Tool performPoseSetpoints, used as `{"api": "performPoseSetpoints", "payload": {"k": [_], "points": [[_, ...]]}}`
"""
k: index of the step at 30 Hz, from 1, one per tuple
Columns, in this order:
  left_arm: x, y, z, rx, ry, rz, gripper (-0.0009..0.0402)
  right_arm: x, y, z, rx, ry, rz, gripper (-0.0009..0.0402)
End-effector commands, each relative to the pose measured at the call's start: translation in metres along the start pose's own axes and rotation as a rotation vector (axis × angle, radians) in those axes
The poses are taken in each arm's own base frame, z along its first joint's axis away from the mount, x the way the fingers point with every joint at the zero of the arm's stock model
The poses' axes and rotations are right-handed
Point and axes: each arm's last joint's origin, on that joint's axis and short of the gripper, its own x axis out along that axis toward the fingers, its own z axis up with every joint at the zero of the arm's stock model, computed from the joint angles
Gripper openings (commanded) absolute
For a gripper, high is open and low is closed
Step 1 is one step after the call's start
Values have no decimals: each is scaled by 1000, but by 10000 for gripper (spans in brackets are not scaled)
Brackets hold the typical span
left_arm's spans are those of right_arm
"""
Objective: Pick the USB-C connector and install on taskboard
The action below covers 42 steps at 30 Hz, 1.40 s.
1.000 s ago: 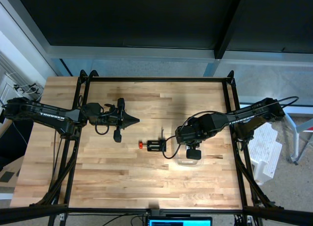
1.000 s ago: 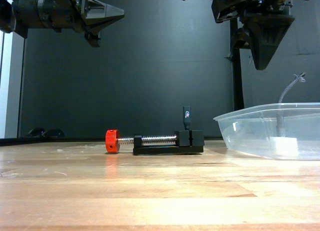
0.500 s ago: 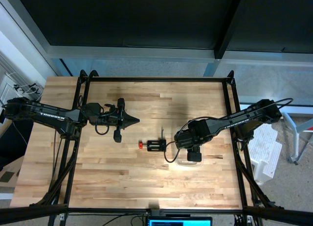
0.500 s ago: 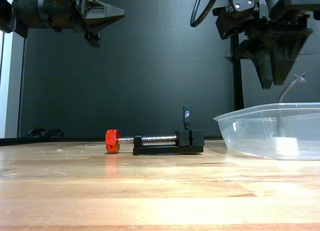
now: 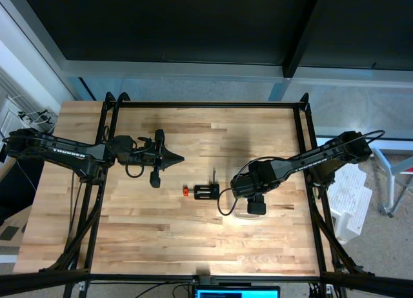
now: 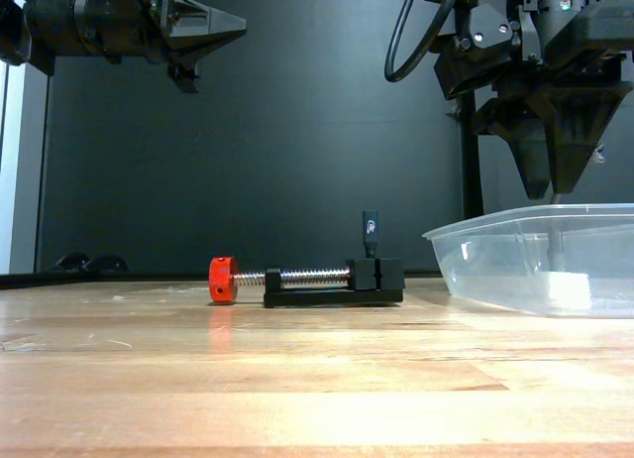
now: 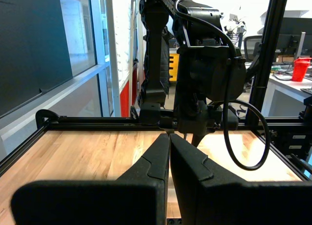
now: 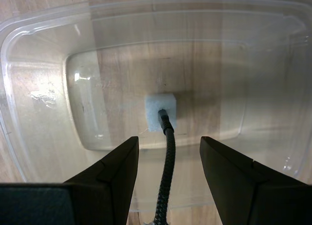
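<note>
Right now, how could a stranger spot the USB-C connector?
Find the clear tray below the right gripper, jaws open; the left gripper hangs shut over the table's left. Inside, a braided cable meets a whitish square piece: the USB-C connector is the small dark plug joining them.

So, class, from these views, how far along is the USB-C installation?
Done: nothing installed; the taskboard sits apart from the clear tray. In hand: the right gripper hovers open above the tray, over the USB-C connector stuck in a whitish block. The left gripper is parked high, shut. Left: grasp, carry, insert.
</note>
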Motion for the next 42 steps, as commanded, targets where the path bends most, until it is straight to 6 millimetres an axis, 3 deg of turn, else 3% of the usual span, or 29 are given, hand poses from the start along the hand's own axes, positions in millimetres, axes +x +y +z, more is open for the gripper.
{"api": "performPoseSetpoints", "payload": {"k": [1,28,42], "points": [[0,0,0,0,0,0,0,6,2,2,-7,12,-4,174],[0,0,0,0,0,0,0,40,2,-7,-32,-23,9,172],[0,0,0,0,0,0,0,43,2,-7,-32,-27,11,136]]}}
